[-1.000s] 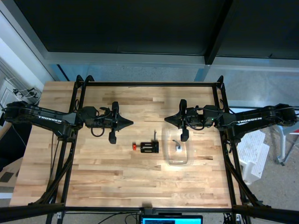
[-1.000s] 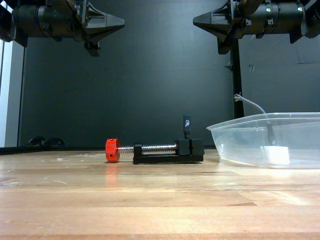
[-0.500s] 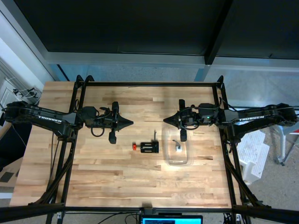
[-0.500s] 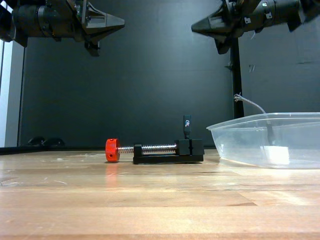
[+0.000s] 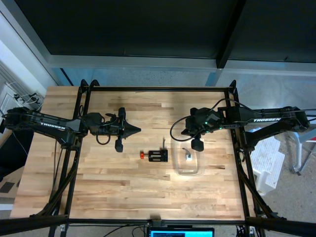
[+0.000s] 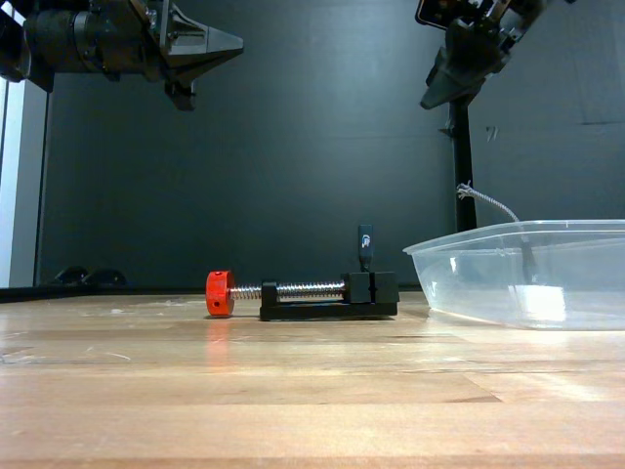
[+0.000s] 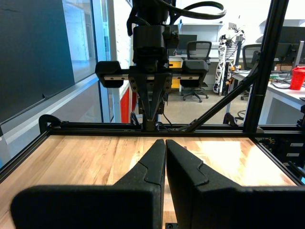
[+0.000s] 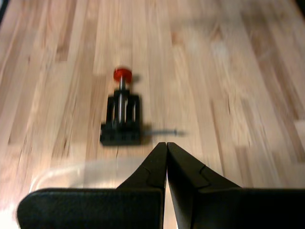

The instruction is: Pick the USB-C connector and install on taskboard

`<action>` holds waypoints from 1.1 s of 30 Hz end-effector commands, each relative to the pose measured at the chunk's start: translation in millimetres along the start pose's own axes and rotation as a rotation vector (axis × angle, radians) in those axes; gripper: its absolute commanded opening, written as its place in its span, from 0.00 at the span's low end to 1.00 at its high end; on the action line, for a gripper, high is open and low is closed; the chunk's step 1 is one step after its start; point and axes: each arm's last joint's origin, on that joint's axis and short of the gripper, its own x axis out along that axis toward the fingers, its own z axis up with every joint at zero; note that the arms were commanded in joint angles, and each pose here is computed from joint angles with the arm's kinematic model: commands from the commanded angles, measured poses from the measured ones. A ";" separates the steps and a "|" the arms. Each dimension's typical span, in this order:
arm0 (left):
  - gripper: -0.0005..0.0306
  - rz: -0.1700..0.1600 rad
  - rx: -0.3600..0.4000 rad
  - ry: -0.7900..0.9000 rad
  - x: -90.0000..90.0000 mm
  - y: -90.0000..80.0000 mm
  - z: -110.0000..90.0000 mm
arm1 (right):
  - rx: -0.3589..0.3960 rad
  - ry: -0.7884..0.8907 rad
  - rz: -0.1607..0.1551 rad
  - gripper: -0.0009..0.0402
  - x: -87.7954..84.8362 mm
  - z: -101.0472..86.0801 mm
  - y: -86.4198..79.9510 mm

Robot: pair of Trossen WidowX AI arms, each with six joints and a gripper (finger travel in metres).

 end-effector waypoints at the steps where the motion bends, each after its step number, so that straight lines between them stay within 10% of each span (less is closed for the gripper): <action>1: 0.02 0.000 0.000 -0.001 0.0 0.1 0.2 | 0.013 0.088 -0.003 0.02 -4.5 2.4 0.5; 6: 0.02 0.000 0.000 -0.001 0.0 0.0 0.2 | 0.034 0.189 0.036 0.02 -11.4 9.3 4.1; 20: 0.02 0.000 0.000 -0.001 0.0 0.0 0.2 | 0.042 0.488 0.009 0.03 -0.2 10.9 6.7; 33: 0.02 0.000 0.000 -0.001 0.0 0.1 0.2 | 0.015 0.603 -0.018 0.30 27.1 6.6 14.2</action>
